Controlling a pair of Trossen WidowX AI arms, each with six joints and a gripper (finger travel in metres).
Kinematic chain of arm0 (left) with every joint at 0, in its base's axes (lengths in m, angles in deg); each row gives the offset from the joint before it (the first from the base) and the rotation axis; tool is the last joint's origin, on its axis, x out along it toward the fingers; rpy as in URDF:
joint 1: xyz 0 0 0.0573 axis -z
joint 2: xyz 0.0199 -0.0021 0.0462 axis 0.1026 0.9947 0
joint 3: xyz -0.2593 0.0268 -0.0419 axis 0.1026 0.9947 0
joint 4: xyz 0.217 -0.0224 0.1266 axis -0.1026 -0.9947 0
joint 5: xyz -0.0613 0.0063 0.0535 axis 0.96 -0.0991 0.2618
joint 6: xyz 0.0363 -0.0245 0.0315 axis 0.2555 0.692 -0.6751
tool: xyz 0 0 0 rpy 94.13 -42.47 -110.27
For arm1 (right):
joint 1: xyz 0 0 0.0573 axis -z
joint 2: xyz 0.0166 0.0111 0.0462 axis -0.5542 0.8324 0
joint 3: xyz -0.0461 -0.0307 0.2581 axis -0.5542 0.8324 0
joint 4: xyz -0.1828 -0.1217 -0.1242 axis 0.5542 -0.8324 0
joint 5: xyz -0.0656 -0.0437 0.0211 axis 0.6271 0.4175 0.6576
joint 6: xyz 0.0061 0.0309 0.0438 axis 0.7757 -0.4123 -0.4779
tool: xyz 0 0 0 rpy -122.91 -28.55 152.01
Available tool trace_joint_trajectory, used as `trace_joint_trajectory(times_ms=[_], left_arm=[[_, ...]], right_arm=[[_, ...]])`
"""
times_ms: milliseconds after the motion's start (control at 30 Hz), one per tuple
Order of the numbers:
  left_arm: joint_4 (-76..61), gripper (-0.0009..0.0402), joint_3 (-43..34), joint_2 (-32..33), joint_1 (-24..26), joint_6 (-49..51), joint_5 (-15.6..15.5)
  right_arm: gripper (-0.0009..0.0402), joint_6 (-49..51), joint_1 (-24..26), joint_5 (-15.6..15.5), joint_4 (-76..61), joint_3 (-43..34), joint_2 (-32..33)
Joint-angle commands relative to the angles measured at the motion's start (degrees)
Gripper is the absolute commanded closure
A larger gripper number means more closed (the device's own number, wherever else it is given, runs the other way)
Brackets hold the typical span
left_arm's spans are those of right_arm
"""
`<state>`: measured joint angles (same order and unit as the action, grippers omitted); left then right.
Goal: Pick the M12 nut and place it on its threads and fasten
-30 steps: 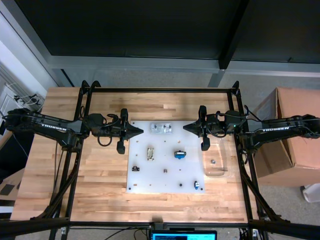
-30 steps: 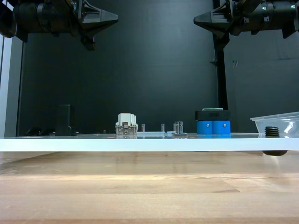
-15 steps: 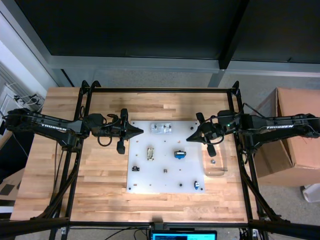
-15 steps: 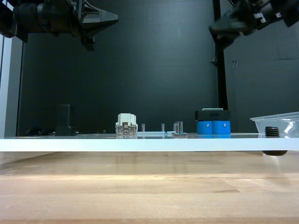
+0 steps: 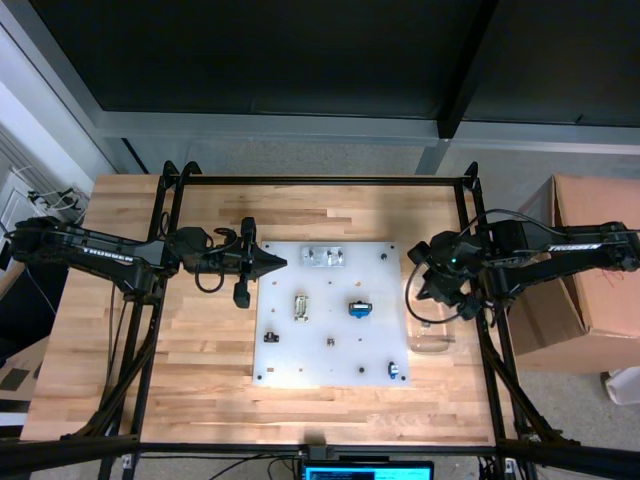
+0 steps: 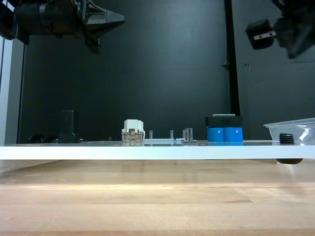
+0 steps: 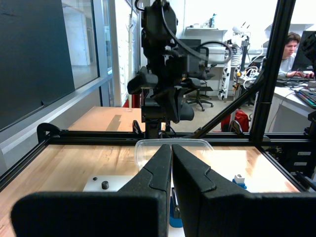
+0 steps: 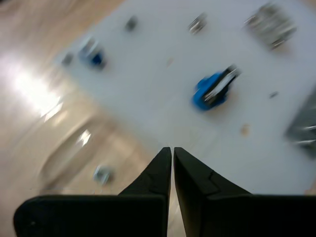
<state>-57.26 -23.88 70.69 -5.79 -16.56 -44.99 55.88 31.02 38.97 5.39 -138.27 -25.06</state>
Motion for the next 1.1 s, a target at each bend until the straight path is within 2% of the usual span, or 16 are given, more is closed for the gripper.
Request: trace_joint_trajectory(times_ms=[33, 100, 267, 300, 600, 900, 1033, 1100], left_arm=[[0.00, 0.0393, 0.00, 0.00, -0.02, 0.00, 0.02], [0.02, 0.0393, 0.00, 0.00, -0.02, 0.00, 0.02], [0.00, 0.0393, 0.00, 0.00, -0.02, 0.00, 0.00], [0.00, 0.0393, 0.00, 0.00, -0.02, 0.00, 0.02], [0.02, 0.0393, 0.00, 0.00, -0.02, 0.00, 0.02], [0.02, 0.0393, 0.00, 0.00, -0.02, 0.00, 0.02], [0.00, 0.0393, 0.00, 0.00, -0.02, 0.00, 0.00], [0.02, 0.0393, 0.00, 0.00, 0.00, 0.00, 0.02]], right_arm=[[0.0364, 6.93, -0.52, 0.09, -5.20, -0.11, 1.07], [0.0347, 10.67, -1.14, 0.74, -7.63, -0.11, 1.92], [0.0301, 18.78, -5.44, 11.10, -11.10, -0.11, 4.33], [0.0292, 19.67, -6.49, 12.28, -11.69, -0.09, 4.98], [0.0241, 25.38, -15.50, 12.15, -13.09, -0.09, 12.07], [0.0223, 29.42, -16.74, 11.52, -8.04, 0.57, 17.29], [0.0211, 29.70, -16.87, 11.47, -3.87, 3.63, 18.71], [0.0203, 29.62, -17.38, 10.08, -1.57, 5.46, 18.95]])
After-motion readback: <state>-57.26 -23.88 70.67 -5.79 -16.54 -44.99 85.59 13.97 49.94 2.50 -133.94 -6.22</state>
